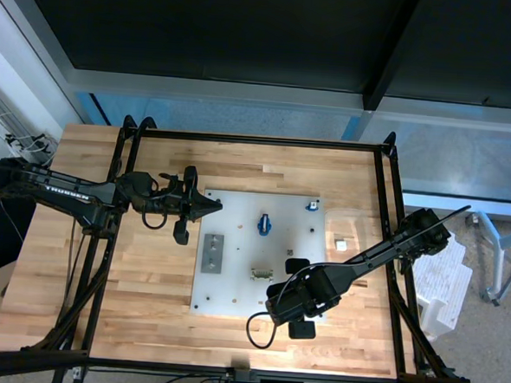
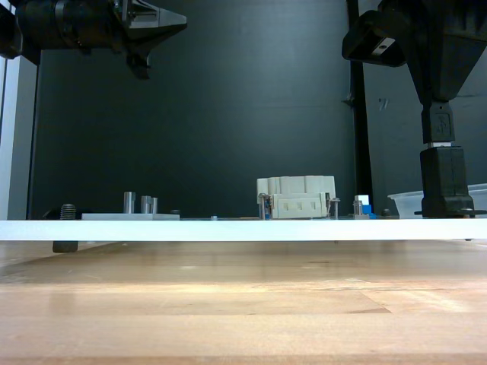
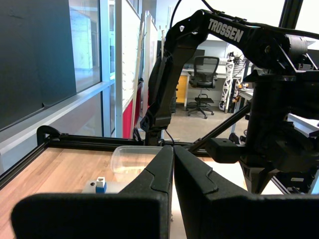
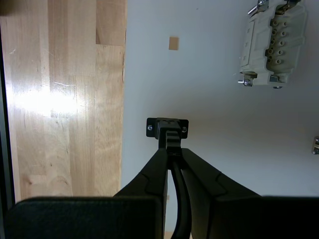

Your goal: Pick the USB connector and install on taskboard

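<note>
1 socket (image 2: 445, 182) meets right tool's (image 4: 172, 150) USB connector (image 2: 440, 122) — left tool (image 1: 213, 205) aloft.

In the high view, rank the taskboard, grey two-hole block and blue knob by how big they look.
1. taskboard
2. grey two-hole block
3. blue knob
Left tool hovers shut at the taskboard's far-left corner; right tool, over the taskboard, grips the USB connector.

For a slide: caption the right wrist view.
Right gripper holds USB connector at black socket on taskboard; left gripper, shut, hovers by its left edge.

Wooden table (image 1: 56, 257) bears the white taskboard (image 1: 232, 286) and a clear tray (image 3: 127, 159)
</note>
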